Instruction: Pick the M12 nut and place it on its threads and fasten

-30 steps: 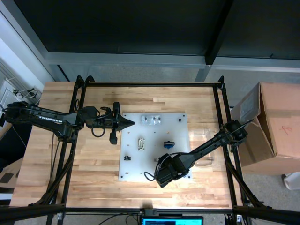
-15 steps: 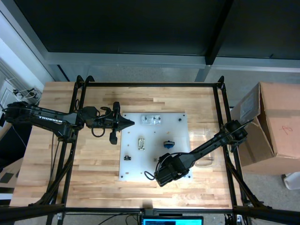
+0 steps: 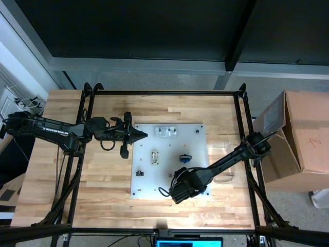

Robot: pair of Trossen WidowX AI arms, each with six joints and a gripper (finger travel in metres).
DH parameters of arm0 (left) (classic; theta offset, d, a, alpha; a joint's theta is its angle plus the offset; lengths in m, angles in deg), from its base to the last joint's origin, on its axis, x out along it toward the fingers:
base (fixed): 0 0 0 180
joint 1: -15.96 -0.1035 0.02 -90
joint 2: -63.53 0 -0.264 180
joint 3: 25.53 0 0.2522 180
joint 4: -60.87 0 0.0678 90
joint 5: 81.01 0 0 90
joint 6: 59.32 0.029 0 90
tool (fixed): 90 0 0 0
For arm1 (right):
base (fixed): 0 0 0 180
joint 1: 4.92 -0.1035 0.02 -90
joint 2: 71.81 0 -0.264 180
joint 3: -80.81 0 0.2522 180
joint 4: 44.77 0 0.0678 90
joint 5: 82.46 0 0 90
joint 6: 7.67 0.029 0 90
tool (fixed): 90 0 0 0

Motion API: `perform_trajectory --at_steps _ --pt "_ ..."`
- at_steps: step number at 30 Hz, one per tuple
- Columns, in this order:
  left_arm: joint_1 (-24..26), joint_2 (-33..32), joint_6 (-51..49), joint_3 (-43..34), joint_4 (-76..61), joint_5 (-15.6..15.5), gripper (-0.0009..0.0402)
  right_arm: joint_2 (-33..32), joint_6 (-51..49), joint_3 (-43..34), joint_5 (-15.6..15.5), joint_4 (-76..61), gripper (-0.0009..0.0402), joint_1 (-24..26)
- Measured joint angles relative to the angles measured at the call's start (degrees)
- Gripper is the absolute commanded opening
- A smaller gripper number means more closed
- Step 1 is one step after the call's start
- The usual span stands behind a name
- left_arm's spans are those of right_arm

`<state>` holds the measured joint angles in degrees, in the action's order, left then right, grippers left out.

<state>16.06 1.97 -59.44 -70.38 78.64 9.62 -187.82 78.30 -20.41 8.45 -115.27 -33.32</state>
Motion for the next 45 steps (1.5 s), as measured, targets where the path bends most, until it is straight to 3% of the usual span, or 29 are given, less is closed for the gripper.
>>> perform_trajectory --at_steps 10,14,19,24,27,31,41,45 --pt "0.0 0.0 0.0 0.0 0.0 0.0 0.0 0.6 -6.0 -3.4 -0.8 0.0 0.0222 -0.2" --pt "0.0 0.0 0.0 0.0 0.0 0.0 0.0 1.2 -18.3 -5.1 -2.8 -1.0 0.0209 -0.2" --pt "0.0 0.0 0.0 0.0 0.0 0.0 0.0 2.3 -33.9 -5.9 -3.8 -5.0 0.0164 -0.4" --pt "0.0 0.0 0.0 0.0 0.0 0.0 0.0 3.8 -46.7 -4.0 -3.4 -5.7 0.0065 -0.5" --pt "0.0 0.0 0.0 0.0 0.0 0.0 0.0 4.1 -52.4 -2.3 -2.0 -5.7 -0.0008 -0.5" --pt "0.0 0.0 0.0 0.0 0.0 0.0 0.0 4.2 -54.9 -1.3 -1.7 -5.3 0.0011 -0.5" --pt "0.0 0.0 0.0 0.0 0.0 0.0 0.0 4.2 -56.6 1.4 5.7 -1.9 0.0 -0.5" --pt "0.0 0.0 0.0 0.0 0.0 0.0 0.0 4.1 -57.2 1.9 6.0 -1.7 0.0 -0.5"
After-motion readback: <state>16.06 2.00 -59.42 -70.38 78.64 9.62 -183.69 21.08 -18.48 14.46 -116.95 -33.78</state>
